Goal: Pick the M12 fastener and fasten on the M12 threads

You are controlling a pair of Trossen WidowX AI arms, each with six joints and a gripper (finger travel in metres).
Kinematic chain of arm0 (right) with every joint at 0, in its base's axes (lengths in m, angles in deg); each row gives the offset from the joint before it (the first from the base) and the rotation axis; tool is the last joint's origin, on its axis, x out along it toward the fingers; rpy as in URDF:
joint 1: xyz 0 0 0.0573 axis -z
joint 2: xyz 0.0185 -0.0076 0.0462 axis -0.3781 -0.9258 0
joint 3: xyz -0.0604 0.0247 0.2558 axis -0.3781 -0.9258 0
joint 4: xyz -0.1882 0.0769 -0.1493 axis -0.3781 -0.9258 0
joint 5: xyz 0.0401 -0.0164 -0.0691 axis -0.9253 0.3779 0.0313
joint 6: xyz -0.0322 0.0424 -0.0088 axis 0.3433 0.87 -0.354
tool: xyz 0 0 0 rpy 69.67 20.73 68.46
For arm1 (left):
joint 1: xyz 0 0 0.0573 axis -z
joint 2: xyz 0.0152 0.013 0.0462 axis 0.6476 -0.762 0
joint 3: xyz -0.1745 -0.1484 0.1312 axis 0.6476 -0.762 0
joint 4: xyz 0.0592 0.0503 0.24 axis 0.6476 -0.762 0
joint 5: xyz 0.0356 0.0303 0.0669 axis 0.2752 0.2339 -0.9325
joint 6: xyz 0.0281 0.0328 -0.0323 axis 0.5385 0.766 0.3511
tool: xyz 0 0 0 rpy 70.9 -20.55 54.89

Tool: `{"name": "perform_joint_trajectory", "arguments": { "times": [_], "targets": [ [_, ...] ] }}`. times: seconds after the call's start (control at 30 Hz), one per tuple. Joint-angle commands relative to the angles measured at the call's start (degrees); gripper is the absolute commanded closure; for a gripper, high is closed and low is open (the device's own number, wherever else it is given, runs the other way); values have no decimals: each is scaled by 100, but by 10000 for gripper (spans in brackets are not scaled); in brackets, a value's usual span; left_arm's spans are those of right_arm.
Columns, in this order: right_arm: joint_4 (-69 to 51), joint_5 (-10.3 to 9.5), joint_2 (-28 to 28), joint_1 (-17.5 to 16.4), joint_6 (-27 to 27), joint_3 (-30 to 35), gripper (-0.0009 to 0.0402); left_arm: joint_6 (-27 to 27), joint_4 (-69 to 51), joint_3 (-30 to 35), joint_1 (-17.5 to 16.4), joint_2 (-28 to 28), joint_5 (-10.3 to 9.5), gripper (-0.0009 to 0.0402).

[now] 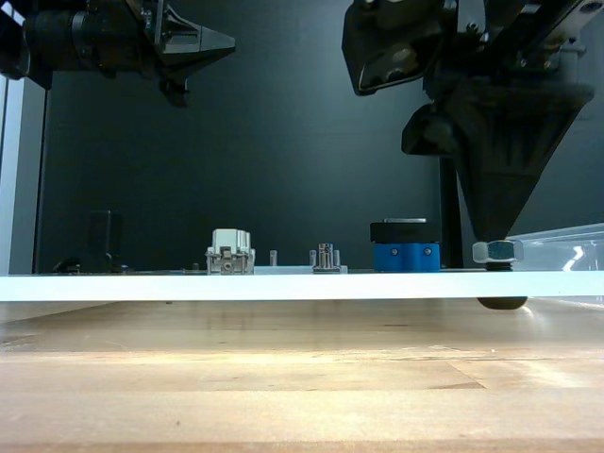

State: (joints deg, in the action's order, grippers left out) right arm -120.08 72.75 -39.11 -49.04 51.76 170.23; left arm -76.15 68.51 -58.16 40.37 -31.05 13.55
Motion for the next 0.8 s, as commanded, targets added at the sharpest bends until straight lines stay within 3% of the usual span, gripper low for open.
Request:
{"name": "perform_joint_trajectory", "arguments": {
  "times": [0.03,0.2,0.23,0.27,0.37,0.4,0.6,0.7,0.8],
  "targets": [
    [35,-17,-9,-4,9,-37,393,2,0,0,-2,0,0,393],
    [114,-35,-9,-4,7,-81,393,2,0,0,0,0,0,393],
    [114,-127,-9,-4,4,-83,393,2,0,0,-2,0,0,393],
    [114,-420,-9,-4,-31,-83,393,2,0,0,0,0,0,393],
    [127,-1733,2,-4,-505,-83,393,2,0,0,0,0,2,393],
    [107,-1917,9,-4,-557,-83,393,2,0,0,0,0,2,393],
    [92,-1694,9,-4,-444,-83,393,2,0,0,0,0,0,393],
    [92,-1456,9,-4,-417,-83,393,2,0,0,0,0,2,393],
    [92,-1043,42,-2,-275,-83,393,2,0,0,0,0,0,393]
  ]
}}
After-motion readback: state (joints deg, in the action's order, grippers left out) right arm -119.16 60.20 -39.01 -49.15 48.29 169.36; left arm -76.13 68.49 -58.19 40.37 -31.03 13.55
